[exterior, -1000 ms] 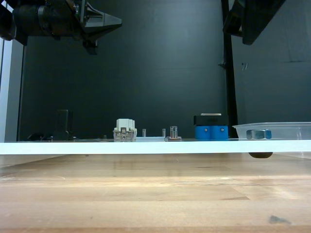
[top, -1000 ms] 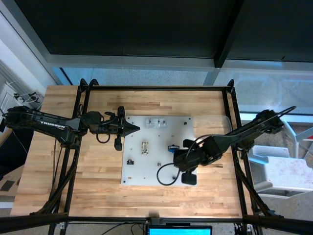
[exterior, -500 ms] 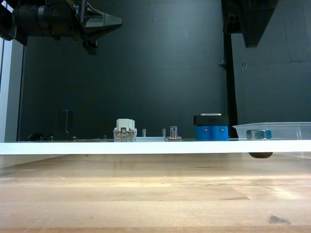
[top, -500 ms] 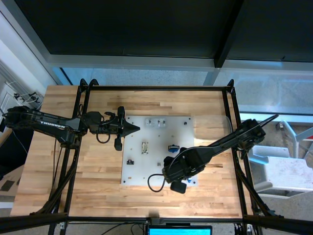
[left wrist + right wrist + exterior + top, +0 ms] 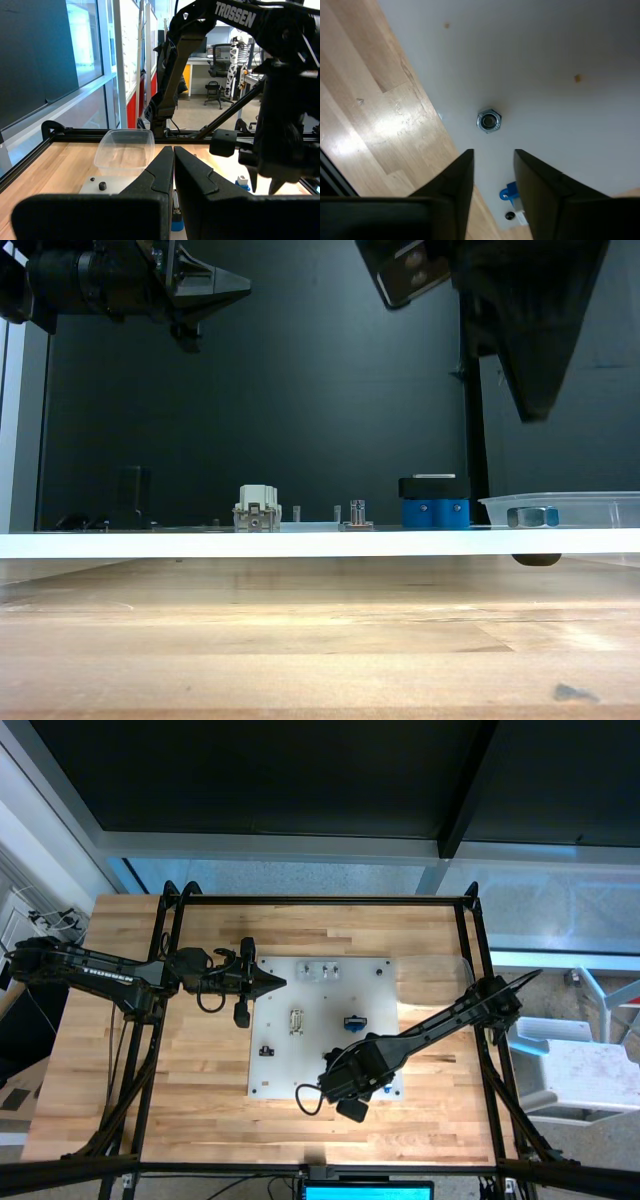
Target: Unfasten the M12 fastener and place in the container
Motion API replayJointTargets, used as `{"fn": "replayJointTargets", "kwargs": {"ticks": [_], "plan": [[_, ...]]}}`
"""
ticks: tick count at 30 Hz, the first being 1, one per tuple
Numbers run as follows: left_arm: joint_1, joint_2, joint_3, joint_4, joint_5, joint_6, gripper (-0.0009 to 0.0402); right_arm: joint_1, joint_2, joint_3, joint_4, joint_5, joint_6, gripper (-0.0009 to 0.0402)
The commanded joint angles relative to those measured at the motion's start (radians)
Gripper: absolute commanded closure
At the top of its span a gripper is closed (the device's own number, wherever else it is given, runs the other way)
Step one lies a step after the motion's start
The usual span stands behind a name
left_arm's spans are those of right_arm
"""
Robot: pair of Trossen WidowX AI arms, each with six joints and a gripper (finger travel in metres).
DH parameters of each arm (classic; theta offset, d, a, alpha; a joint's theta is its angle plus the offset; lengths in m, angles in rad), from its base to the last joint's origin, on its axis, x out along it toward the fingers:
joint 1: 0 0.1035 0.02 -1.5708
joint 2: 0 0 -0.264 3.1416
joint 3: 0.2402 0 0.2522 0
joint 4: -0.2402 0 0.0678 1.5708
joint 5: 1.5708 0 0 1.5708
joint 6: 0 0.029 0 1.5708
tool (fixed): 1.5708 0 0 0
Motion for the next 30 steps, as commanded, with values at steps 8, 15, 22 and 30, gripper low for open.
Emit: {"fn": "replayJointTargets", "kwargs": {"ticks": [8,15,22,30], "plan": [[0.0,0.0,0.0,0.0,0.0,0.0,0.0393,-0.002,0.032,-0.01,0.039,0.02,0.089,0.0186],[0.0,0.0,0.0,0.0,0.0,0.0,0.0393,-0.009,0.032,-0.03,0.059,0.037,0.124,0.0176],[0.0,0.0,0.0,0.0,0.0,0.0,0.0393,-0.009,0.04,-0.047,0.068,0.045,0.127,0.0177],[0.0,0.0,0.0,0.0,0.0,0.0,0.0393,-0.009,0.068,-0.047,0.085,0.044,0.115,0.0177]]}}
